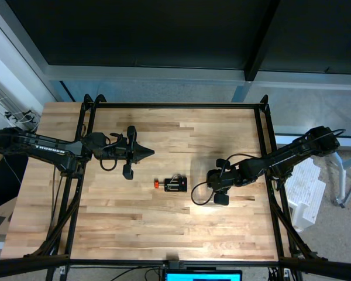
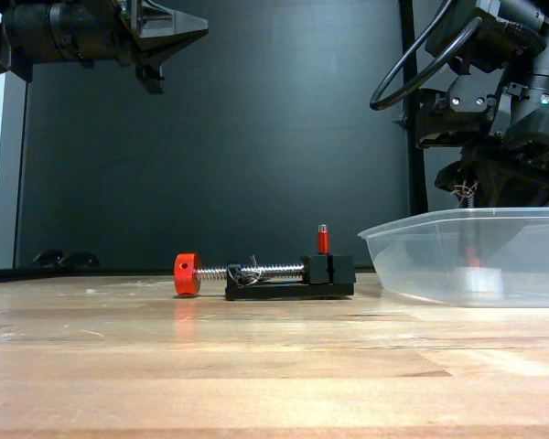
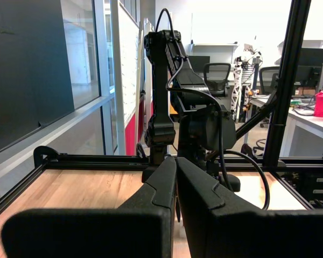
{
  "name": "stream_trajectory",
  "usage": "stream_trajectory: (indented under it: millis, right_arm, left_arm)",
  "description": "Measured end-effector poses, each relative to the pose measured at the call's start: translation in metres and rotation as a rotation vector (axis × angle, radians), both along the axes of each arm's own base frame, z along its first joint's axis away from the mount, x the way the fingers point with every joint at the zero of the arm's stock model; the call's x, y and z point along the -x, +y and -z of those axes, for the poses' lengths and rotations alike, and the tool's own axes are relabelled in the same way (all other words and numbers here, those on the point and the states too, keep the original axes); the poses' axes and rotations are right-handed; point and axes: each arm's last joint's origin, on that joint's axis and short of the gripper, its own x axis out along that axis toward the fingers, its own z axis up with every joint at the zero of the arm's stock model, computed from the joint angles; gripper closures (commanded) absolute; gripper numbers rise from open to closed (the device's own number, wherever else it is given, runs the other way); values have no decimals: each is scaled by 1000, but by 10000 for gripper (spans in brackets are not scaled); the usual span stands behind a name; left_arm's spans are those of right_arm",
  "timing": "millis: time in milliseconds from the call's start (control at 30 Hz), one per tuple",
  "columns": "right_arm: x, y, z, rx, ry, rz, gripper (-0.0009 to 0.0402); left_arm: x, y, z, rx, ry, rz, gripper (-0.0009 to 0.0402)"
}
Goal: Pick the RCA connector and install on taskboard
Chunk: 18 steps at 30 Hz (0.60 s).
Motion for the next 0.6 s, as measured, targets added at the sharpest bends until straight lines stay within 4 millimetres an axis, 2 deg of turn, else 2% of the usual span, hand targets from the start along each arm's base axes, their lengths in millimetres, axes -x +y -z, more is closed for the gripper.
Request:
stream_trajectory:
  millis: [600]
  right_arm:
    - [0, 0, 0, 0, -1, -1, 376]
  left_arm:
    - [0, 0, 0, 0, 0, 0, 393]
